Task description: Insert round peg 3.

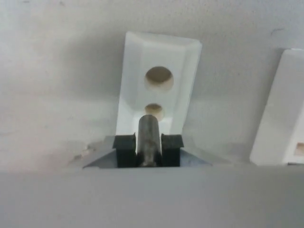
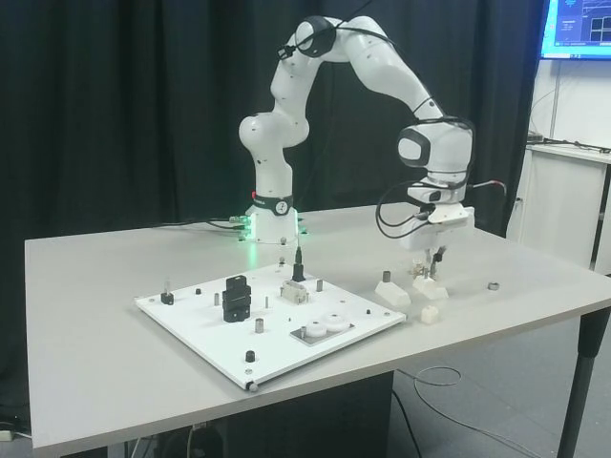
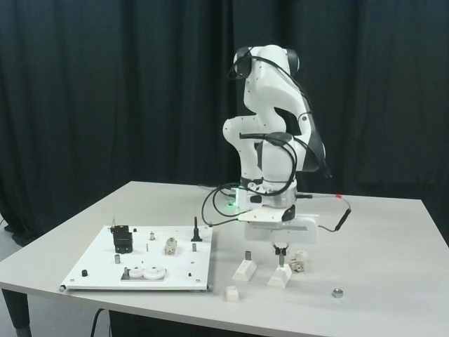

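My gripper point(image 1: 148, 148) is shut on a grey metal round peg point(image 1: 148, 135), held upright between the black fingers point(image 1: 124, 148). Right below it lies a white block point(image 1: 164, 52) with a larger hole point(image 1: 158, 78) and a smaller hole point(image 1: 154, 110). The peg's tip sits just at the smaller hole; whether it has entered I cannot tell. In the room views the gripper point(image 2: 427, 269) point(image 3: 281, 253) hangs low over this block point(image 2: 427, 289) point(image 3: 280, 276), right of the white board.
A second white block point(image 1: 280, 118) point(image 3: 244, 270) lies beside the first and carries a short peg. A small white cube point(image 3: 231, 293) and a metal ring point(image 3: 337, 293) rest near the front edge. The white assembly board point(image 3: 91, 277) holds several parts.
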You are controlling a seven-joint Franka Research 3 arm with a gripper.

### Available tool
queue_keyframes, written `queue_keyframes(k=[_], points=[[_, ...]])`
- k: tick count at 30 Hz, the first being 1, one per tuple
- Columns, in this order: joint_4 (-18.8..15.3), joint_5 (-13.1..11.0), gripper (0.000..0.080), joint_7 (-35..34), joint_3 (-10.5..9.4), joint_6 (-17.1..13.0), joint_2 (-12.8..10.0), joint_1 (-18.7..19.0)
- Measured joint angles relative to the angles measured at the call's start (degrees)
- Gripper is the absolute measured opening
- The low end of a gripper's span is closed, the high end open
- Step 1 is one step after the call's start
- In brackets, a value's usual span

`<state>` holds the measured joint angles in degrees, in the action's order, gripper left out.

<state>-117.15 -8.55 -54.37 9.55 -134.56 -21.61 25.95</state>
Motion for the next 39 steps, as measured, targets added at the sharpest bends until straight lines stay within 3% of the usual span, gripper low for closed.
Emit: queue_keyframes(k=[12, 39], points=[[0.06, 0.72, 0.0108, 0.0, 0.01, 2.14, 2.41, 0.01], [0.32, 2.52, 0.0108, 0.53, 0.13, 2.15, 2.54, 0.02]])
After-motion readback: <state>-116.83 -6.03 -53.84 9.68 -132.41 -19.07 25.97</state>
